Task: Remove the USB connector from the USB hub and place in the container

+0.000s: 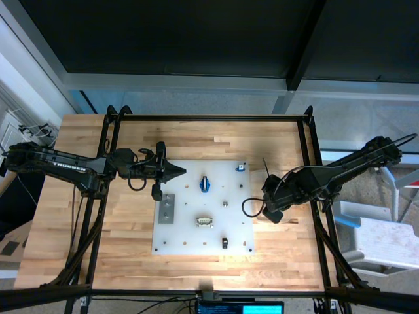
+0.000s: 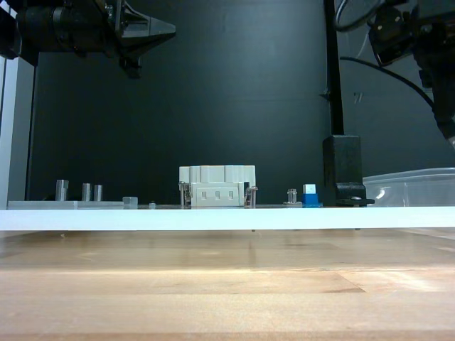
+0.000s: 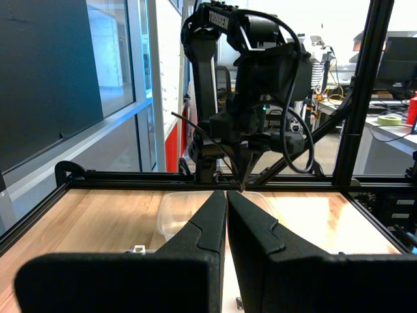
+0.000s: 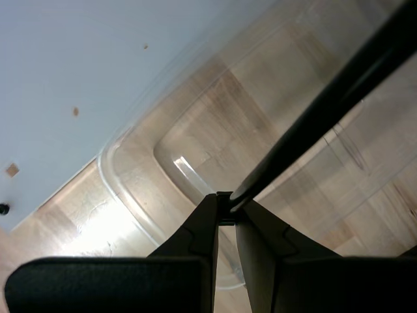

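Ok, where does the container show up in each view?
High: container faint, just right of the board, under the right gripper.
Low: container at far right, below the right gripper.
Left wrist: container beyond the shut left gripper, which hangs over the board's left side.
Right wrist: container beneath the right gripper, shut on the USB connector.
Shared landmark: the right gripper, above it in every view.

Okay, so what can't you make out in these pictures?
USB connector plug: right wrist view, hidden between the right gripper jaws, shut above the container.
Container outline: high view, clear plastic, under the right arm.
Board: left wrist view, blocked by the shut left gripper parked over its left edge.
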Motion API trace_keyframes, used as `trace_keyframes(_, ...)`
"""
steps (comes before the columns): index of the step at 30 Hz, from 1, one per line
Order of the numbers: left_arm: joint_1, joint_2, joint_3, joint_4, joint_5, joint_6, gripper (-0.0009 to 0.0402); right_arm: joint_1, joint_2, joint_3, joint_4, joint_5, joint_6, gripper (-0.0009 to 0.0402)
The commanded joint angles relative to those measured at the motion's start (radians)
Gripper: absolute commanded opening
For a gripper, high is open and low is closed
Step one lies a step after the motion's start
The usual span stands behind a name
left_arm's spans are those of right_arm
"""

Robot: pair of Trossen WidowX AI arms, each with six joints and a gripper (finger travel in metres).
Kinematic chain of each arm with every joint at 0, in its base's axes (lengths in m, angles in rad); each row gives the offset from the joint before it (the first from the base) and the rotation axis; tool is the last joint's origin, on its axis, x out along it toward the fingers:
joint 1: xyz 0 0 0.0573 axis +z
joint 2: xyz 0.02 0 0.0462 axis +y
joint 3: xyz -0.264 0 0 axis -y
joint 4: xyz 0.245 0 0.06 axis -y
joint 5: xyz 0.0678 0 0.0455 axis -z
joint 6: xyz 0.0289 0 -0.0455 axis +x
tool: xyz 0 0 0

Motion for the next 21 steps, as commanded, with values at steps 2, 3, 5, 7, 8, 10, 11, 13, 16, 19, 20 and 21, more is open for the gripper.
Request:
trace_keyframes(2,0.000,0.000,0.000,0.000,0.000,0.000,0.0001,-0.001,0.002,-0.022,0.025,0.002,0.002,0.0000)
trace_keyframes(3,0.000,0.000,0.000,0.000,0.000,0.000,0.0001,-0.001,0.001,-0.023,0.027,0.002,0.001,0.0001)
trace_keyframes(5,0.000,0.000,0.000,0.000,0.000,0.000,0.0001,-0.001,0.002,-0.023,0.028,0.002,-0.007,0.0008)
trace_keyframes(7,0.000,0.000,0.000,0.000,0.000,0.000,0.0001,-0.001,0.002,-0.023,0.028,0.002,-0.008,0.0024)
trace_keyframes(8,0.000,0.000,0.000,0.000,0.000,0.000,0.0001,-0.001,0.001,-0.023,0.028,0.002,-0.008,0.0034)
trace_keyframes(10,0.000,0.000,0.000,0.000,0.000,0.000,0.0001,-0.001,0.001,-0.023,0.028,0.003,-0.007,0.0057)
trace_keyframes(11,0.000,0.000,0.000,0.000,0.000,0.000,0.0001,-0.001,0.001,-0.023,0.028,0.003,-0.007,0.0069)
trace_keyframes(13,0.000,0.000,0.000,0.000,0.000,0.000,0.0001,-0.001,0.001,-0.023,0.028,0.003,-0.006,0.0094)
trace_keyframes(16,0.000,0.000,0.000,0.000,0.000,0.000,0.0001,-0.001,0.001,-0.023,0.029,0.002,-0.002,0.0126)
trace_keyframes(19,0.000,0.000,0.000,0.000,0.000,0.000,0.0001,-0.001,0.001,-0.023,0.028,0.002,0.002,0.0152)
trace_keyframes(20,0.000,0.000,0.000,0.000,0.000,0.000,0.0001,-0.001,0.001,-0.023,0.028,0.003,0.002,0.0159)
trace_keyframes(21,0.000,0.000,0.000,0.000,0.000,0.000,0.0001,-0.001,0.001,-0.023,0.028,0.003,0.003,0.0165)
